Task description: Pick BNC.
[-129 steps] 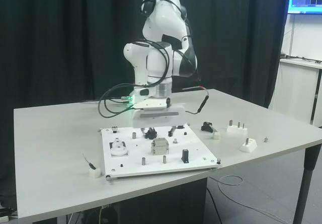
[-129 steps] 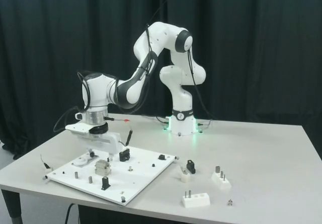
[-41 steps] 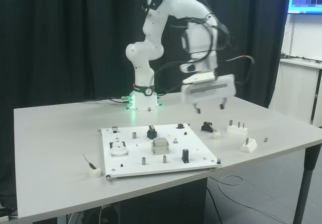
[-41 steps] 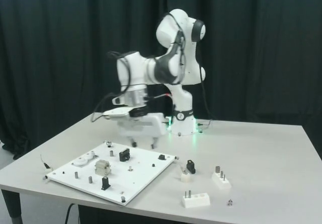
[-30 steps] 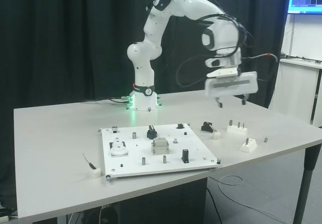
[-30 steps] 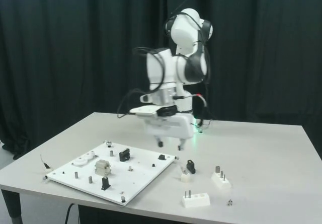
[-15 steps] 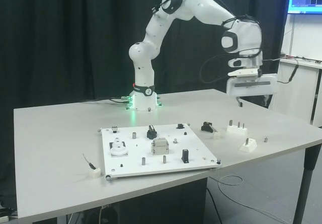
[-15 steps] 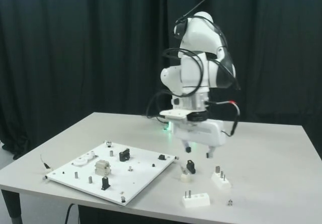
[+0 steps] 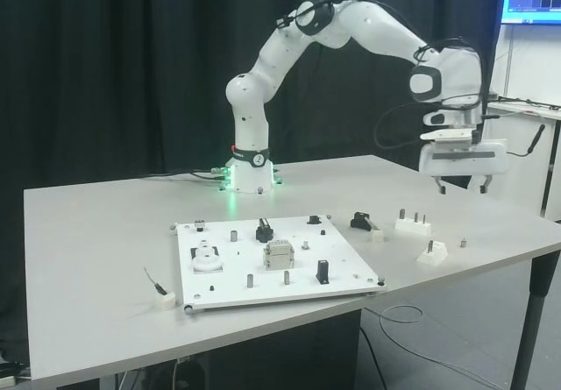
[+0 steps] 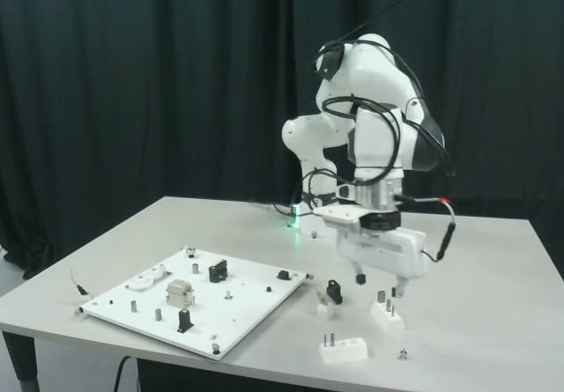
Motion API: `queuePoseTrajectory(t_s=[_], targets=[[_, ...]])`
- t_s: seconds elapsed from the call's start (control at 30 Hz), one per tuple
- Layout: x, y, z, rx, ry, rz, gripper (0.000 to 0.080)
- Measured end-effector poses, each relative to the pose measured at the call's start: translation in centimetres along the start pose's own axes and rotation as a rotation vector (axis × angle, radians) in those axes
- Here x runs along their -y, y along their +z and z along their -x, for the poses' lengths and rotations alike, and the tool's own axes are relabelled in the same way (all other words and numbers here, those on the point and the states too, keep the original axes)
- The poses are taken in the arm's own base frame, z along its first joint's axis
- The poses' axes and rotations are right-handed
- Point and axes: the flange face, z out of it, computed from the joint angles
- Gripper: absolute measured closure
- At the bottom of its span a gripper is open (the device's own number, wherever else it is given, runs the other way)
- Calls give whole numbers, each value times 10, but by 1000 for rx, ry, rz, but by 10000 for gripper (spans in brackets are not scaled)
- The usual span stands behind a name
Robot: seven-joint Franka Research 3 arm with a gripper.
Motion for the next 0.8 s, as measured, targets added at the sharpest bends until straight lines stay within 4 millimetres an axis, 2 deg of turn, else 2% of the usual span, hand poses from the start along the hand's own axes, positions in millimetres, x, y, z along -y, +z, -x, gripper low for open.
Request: queuePoseTrajectory(t_s=[0.47,0.8], targets=[[0,35,30,-33,16,19,3],[-4,65,41,-52,8,41,3]])
